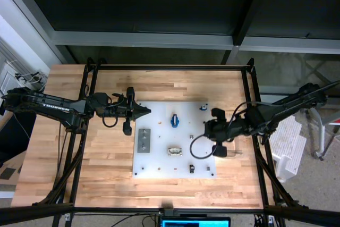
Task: Pick the 16mm bar and install on taskboard
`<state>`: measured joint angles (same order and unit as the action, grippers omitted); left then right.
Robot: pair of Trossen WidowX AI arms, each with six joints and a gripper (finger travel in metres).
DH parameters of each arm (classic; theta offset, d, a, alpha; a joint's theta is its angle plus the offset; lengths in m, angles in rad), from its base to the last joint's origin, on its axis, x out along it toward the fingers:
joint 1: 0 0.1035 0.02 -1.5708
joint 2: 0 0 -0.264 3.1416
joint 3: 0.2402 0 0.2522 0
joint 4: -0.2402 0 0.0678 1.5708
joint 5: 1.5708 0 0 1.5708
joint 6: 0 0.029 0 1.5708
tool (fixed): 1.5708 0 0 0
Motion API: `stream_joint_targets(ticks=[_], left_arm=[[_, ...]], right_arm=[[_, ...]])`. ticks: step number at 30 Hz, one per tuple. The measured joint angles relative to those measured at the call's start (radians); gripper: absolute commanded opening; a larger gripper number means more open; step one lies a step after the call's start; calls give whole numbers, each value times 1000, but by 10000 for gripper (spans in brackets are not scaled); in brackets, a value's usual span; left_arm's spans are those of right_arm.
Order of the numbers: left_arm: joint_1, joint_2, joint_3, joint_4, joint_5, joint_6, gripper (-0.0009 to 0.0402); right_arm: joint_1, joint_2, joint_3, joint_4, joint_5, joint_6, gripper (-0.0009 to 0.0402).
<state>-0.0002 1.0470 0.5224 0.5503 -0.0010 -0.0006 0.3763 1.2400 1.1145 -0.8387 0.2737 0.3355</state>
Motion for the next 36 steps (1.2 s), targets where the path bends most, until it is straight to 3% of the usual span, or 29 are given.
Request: stream_joint_targets(ticks=[8, 14, 17, 22, 33, 36], left_arm=[[0, 0, 0, 0, 0, 0, 0], [0, 0, 0, 0, 0, 0, 0], [0, 0, 0, 0, 0, 0, 0], [0, 0, 0, 0, 0, 0, 0], [0, 0, 0, 0, 0, 0, 0], [0, 0, 0, 0, 0, 0, 0]], right_arm=[[-130, -89, 0, 99, -5, -204, 0], [-217, -132, -2, 219, -81, -315, 0], [-247, -138, -4, 266, -90, -361, 0], [-285, -161, -61, 418, -164, -380, 0], [-334, -228, -250, 697, -175, -387, 0], [-352, -240, -290, 777, -204, -373, 0]])
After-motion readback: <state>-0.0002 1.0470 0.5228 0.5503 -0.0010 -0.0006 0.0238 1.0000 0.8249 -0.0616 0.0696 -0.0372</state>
